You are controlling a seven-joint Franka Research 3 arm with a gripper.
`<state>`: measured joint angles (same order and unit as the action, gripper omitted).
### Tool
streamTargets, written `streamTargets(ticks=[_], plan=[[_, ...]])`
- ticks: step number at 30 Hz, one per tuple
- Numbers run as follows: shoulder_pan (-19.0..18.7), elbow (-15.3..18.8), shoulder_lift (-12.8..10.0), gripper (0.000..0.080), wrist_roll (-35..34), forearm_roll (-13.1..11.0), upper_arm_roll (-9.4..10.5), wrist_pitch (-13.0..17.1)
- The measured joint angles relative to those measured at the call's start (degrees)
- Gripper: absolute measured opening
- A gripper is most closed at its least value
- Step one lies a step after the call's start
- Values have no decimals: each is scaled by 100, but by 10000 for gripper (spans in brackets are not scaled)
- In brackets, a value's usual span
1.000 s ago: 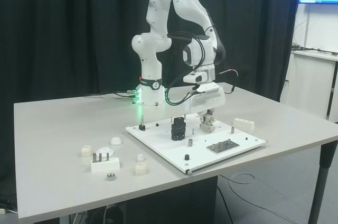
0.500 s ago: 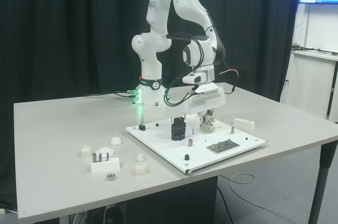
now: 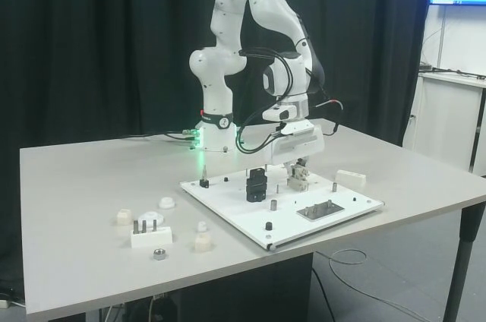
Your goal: Insert waterproof.
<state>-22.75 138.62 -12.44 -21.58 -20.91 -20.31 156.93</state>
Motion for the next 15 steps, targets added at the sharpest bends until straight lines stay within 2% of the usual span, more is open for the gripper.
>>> streamTargets(ticks=[15], plan=[[-15,-9,12,314,216,0,0,-1]])
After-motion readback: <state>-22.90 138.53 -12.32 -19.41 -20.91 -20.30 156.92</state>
